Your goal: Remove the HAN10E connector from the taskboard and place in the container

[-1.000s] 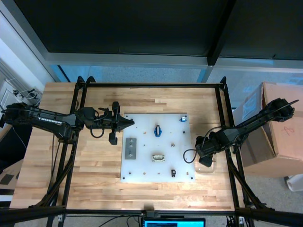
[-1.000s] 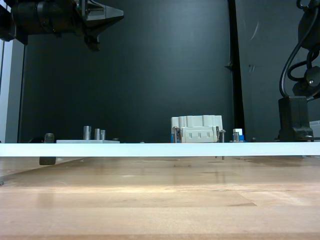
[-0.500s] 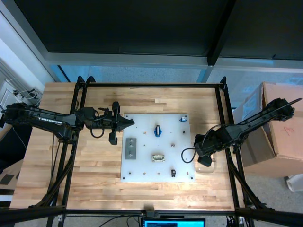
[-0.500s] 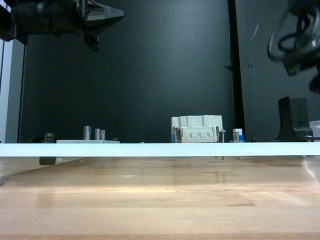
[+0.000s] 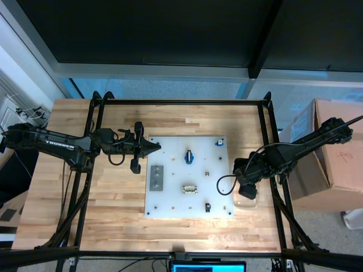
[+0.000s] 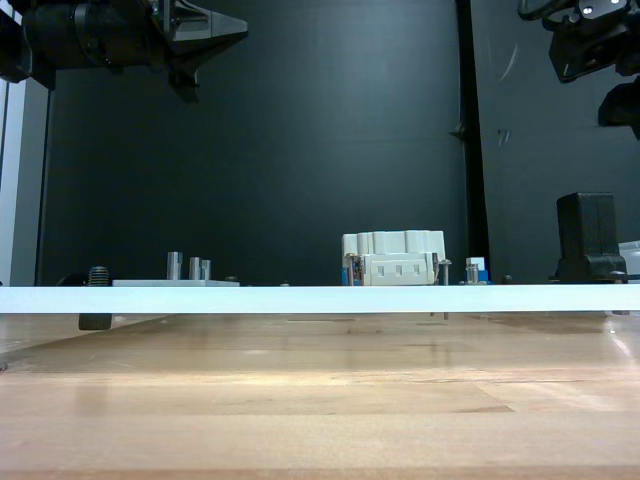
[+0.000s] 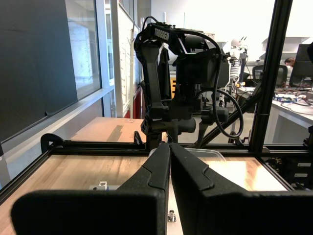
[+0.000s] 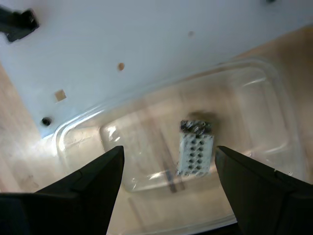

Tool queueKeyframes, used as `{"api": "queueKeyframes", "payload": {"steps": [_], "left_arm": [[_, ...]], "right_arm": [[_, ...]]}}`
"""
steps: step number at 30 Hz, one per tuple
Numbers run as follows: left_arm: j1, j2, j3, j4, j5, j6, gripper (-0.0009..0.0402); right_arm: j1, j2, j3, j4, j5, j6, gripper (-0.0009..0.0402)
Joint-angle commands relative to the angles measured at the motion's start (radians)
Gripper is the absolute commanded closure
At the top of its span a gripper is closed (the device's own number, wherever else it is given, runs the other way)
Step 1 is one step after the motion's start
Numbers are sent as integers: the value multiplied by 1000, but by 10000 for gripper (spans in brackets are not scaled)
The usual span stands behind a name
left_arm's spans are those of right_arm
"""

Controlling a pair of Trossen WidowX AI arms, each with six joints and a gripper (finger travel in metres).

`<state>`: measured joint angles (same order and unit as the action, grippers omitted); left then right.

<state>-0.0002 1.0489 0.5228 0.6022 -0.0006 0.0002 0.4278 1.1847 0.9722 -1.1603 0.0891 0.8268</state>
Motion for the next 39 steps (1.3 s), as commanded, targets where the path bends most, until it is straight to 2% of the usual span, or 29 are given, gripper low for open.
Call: {"api": "queueKeyframes", "payload": {"steps": [1, 6, 12, 14, 18, 22, 28, 36, 39], "left_arm": [[0, 0, 0, 0, 0, 0, 393], [0, 0, 0, 0, 0, 0, 393], [0, 0, 0, 0, 0, 0, 393], [0, 0, 0, 0, 0, 0, 393], [0, 0, 0, 0, 0, 0, 393], [0, 0, 0, 0, 0, 0, 393], [0, 0, 0, 0, 0, 0, 393], [0, 0, 0, 0, 0, 0, 393], [0, 0, 0, 0, 0, 0, 393]], "right_arm": [[0, -8, -1, 43, 131, -39, 178], [-56, -33, -2, 279, 173, -245, 265], [-173, -37, -2, 563, 169, -510, 371], [-215, -37, -2, 634, 143, -590, 398], [-295, -37, -2, 768, 17, -683, 385], [-352, -37, -4, 877, -28, -758, 393], [-441, -37, -47, 1114, -166, -787, 393], [-479, -37, -175, 1454, -168, -779, 393], [-479, -37, -214, 1537, -129, -778, 393]]}}
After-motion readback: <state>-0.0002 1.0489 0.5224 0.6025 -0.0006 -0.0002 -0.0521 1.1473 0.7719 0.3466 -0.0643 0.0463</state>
